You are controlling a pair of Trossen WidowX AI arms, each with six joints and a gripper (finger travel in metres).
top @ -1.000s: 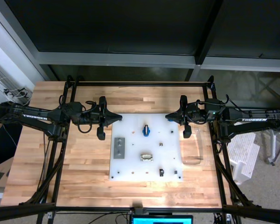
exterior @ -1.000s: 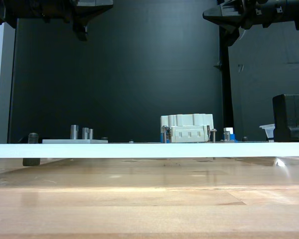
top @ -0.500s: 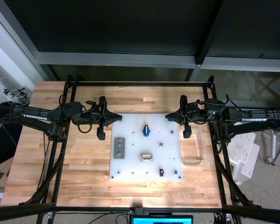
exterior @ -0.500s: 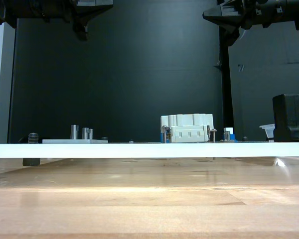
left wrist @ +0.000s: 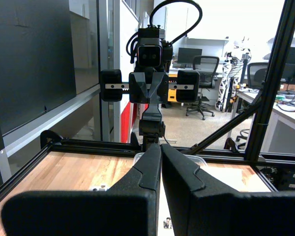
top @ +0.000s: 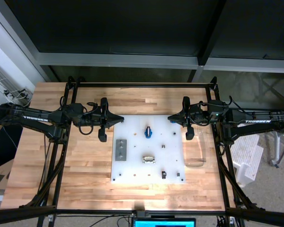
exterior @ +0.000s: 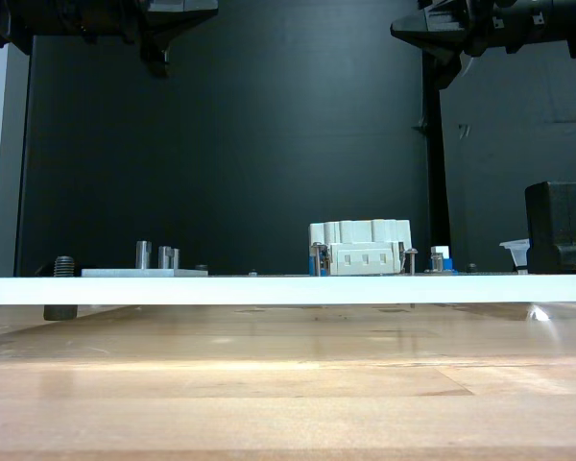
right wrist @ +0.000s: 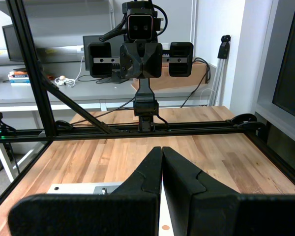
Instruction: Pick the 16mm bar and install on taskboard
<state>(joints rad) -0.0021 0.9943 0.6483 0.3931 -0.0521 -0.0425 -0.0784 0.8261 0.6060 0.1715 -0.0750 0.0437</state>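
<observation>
Left gripper (top: 120, 120) and right gripper (top: 169, 118) hang high over the taskboard (top: 132, 175) far edge, tips facing each other, both pressed together on nothing. Can't single out the 16mm bar. Upright pegs (exterior: 144, 254) stand on the grey plate (top: 120, 150), nearer the left arm. Clear tray (top: 197, 163) sits under the right arm, contents unreadable.

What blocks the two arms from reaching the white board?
Nothing visible. The left gripper and right gripper, both shut and empty, hover above the taskboard at its far edge, open air beneath. The 16mm bar I cannot pick out.
</observation>
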